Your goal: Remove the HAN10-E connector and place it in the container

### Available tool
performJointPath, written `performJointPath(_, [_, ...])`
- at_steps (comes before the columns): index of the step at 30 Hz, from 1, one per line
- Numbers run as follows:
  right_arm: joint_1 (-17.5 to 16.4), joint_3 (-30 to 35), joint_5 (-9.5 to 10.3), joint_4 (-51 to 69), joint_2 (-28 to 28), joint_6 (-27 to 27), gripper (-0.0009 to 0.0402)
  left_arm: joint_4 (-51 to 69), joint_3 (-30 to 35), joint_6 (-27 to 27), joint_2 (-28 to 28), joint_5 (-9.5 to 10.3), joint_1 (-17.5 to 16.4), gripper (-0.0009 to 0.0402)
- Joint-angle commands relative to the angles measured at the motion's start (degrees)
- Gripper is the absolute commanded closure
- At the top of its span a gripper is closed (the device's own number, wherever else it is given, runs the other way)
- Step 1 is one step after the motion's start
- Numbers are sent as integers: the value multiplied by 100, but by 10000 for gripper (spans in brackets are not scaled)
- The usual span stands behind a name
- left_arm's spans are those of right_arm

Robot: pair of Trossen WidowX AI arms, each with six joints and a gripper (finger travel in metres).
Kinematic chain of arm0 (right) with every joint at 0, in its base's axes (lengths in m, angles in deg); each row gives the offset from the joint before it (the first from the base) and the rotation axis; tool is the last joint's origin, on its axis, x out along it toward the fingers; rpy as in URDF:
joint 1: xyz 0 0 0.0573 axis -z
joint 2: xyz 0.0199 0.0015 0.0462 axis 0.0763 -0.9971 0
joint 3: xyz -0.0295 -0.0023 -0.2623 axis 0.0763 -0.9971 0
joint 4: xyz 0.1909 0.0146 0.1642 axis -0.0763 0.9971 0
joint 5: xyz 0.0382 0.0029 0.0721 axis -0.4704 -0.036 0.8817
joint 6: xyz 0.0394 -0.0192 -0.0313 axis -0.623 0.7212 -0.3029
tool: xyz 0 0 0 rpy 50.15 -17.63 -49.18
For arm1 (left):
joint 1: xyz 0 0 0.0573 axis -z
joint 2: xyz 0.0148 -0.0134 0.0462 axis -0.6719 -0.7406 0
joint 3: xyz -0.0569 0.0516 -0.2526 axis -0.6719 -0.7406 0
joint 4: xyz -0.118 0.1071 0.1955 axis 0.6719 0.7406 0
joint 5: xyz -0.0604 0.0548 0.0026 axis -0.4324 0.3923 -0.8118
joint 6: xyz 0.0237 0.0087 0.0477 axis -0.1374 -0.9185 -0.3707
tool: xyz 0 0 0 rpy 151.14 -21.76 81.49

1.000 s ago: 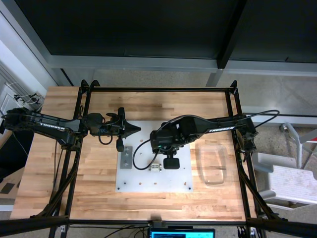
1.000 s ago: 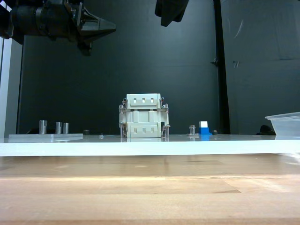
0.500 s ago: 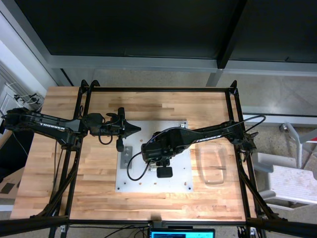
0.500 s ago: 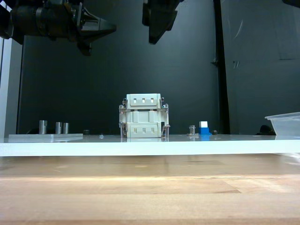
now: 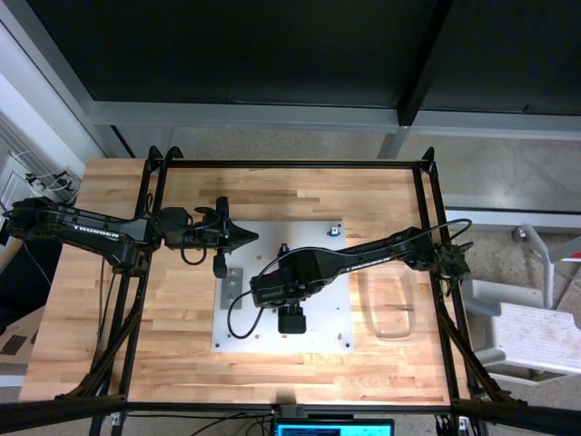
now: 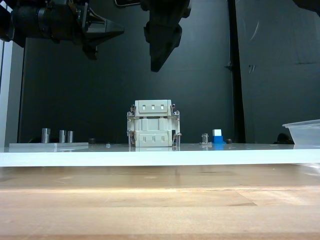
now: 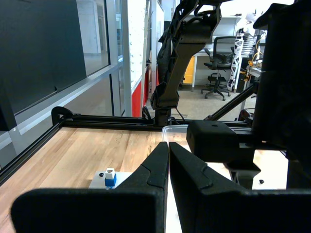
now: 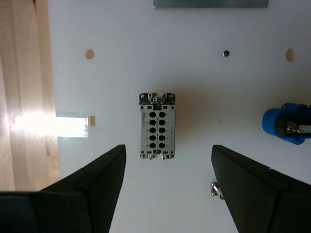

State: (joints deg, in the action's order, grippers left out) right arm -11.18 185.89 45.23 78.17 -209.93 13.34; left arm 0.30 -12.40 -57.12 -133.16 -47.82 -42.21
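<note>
Fingers (image 8: 97, 184) spread wide, the right claw (image 6: 156, 65) hangs directly above the HAN10-E connector (image 8: 156, 126); the left claw (image 7: 168, 150) hovers clenched, empty, over the worktop (image 5: 109, 300).

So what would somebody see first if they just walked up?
Probably the right gripper, hanging open straight above the beige HAN10-E connector that stands on the white plate, not touching it. Then the left gripper, shut and parked high over the plate's far left corner, and the clear container on the wood to the right.

The wooden table (image 5: 182, 363) bears two things — a white plate (image 5: 327, 327) and the container (image 5: 390, 309)
</note>
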Motion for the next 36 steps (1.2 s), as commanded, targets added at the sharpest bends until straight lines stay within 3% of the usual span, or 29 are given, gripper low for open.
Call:
performJointPath(1, [-11, -48, -13, -83, -74, -2, 130, 2, 2, 0, -2, 0, -2, 393])
performJointPath(18, [-35, -271, -4, -402, -437, 4, 130, 0, 2, 0, -2, 0, -2, 393])
performJointPath(36, [-31, -822, 39, -887, -450, 149, 130, -7, 2, 0, -2, 0, -2, 393])
